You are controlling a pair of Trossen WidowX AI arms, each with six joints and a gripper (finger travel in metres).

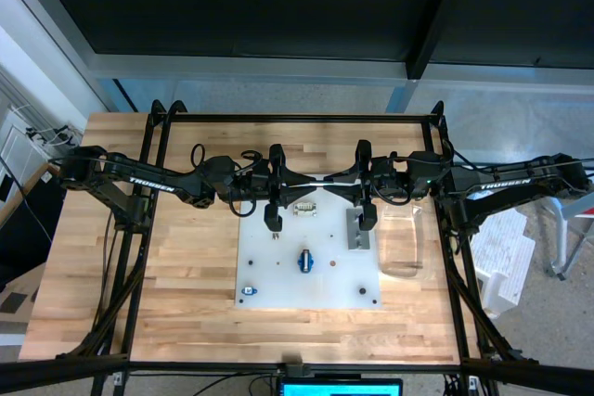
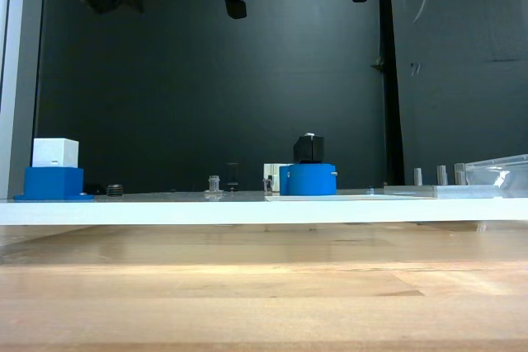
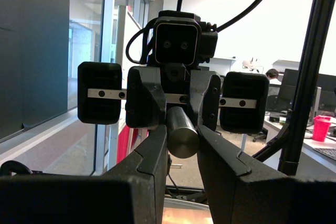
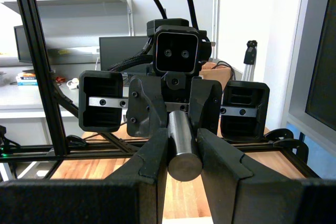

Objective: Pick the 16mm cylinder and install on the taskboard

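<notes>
A grey metal cylinder [image 1: 322, 186] hangs level in the air above the far edge of the white taskboard [image 1: 278, 285], held at both ends. My left gripper [image 1: 308, 187] reaches in from the left and is shut on one end. My right gripper [image 1: 338, 189] comes from the right, shut on the other end. The two face each other nose to nose. The left wrist view has the cylinder [image 3: 182, 140] end-on between my fingers [image 3: 152, 166], with the right gripper beyond it. In the right wrist view the cylinder [image 4: 184, 156] lies between both pairs of fingers [image 4: 223, 169].
On the board stand a grey metal block [image 1: 357, 229], a blue fitting [image 1: 305, 261], a cream connector [image 1: 303, 209] and a small blue and white part [image 1: 249, 292]. A clear plastic tray [image 1: 401, 243] lies right of the board. Black frame rails [image 1: 139, 229] run along the table's sides.
</notes>
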